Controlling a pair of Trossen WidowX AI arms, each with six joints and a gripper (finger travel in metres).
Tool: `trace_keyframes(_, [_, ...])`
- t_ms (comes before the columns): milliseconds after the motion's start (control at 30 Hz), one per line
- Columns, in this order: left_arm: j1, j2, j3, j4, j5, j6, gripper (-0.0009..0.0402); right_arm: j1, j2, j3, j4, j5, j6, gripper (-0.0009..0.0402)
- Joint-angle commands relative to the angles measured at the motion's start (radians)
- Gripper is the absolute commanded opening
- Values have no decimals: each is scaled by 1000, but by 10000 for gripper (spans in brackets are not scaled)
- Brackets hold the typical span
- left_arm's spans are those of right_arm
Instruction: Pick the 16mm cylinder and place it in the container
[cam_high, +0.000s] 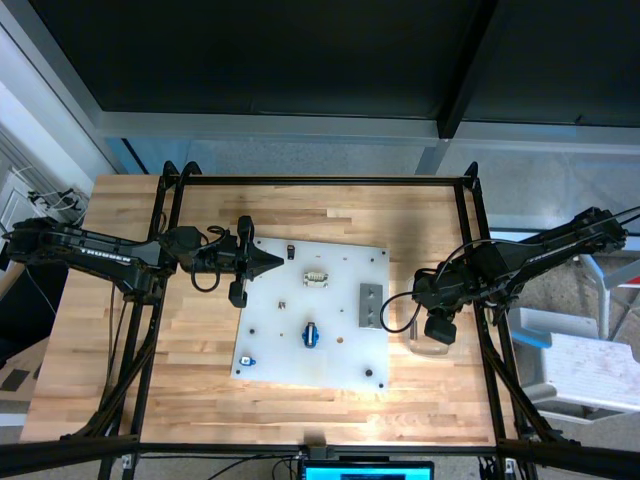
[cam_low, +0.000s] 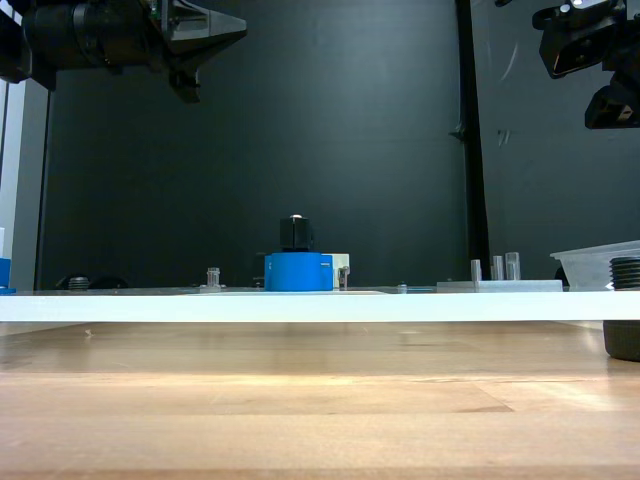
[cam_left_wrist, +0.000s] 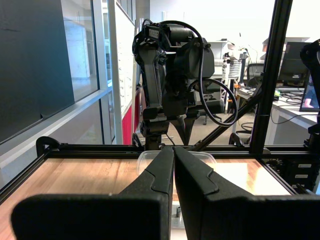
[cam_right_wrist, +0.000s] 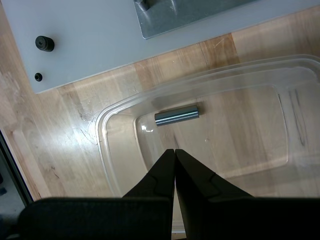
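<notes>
I log 16mm cylinder (cam_right_wrist: 176, 115) lying in container (cam_right_wrist: 101, 131); right claw (cam_right_wrist: 174, 151) closed, empty, above it; left claw (cam_left_wrist: 173, 149) closed, high over white board (cam_high: 290, 358).

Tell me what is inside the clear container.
One 16mm cylinder lies on its side on the container floor. The shut right gripper hovers above it, hiding some floor. The shut left gripper hangs over the white board's left edge.
</notes>
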Motion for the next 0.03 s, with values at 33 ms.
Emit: trace_keyframes(33, [0, 0, 0, 0, 0, 0, 0, 0, 0, 0, 0, 0, 0, 0])
